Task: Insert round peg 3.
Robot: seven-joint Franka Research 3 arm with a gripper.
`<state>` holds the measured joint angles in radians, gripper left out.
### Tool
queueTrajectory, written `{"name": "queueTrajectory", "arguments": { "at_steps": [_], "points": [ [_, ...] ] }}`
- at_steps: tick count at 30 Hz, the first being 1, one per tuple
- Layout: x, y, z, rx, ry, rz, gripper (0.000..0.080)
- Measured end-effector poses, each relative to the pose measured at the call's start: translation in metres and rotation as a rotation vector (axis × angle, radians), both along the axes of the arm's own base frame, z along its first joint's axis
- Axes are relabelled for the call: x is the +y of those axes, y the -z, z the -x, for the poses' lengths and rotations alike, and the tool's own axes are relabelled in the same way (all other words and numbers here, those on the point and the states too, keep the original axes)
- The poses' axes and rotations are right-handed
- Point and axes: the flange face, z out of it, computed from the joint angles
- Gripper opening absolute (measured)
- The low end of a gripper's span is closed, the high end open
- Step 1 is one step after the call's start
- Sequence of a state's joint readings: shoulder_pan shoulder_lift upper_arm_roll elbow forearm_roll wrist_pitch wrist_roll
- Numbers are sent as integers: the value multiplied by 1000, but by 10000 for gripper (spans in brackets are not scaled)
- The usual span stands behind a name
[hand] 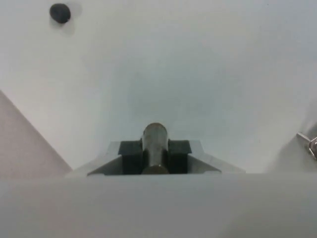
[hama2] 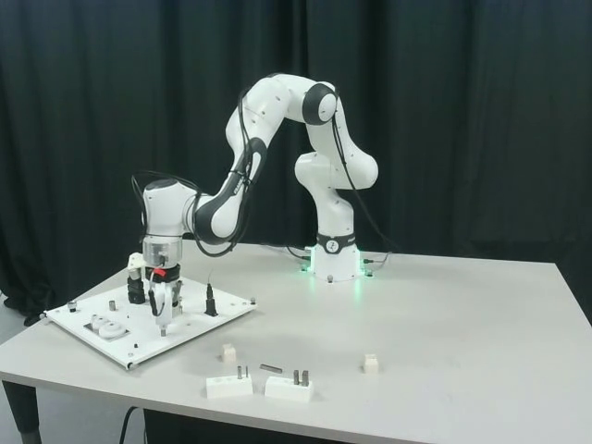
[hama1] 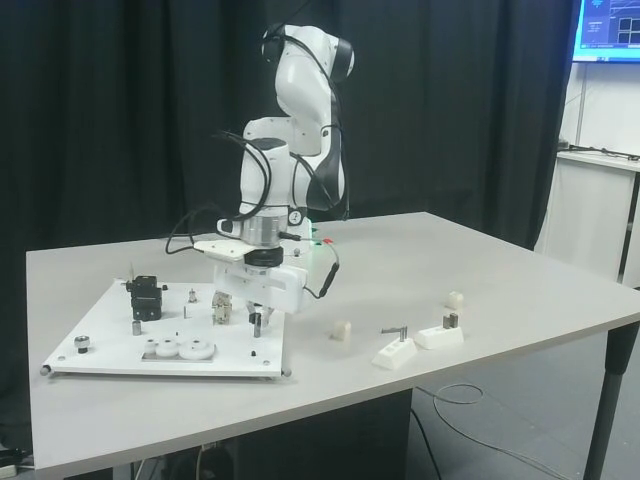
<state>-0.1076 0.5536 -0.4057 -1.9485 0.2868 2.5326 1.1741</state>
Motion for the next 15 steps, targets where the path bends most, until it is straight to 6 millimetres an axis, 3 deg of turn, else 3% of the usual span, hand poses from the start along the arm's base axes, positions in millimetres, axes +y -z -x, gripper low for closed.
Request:
{"name": "queueTrajectory", "arguments": {
  "at_steps": [15],
  "points": [
    [1, 0, 2, -17, 0, 14, 104]
  ]
}}
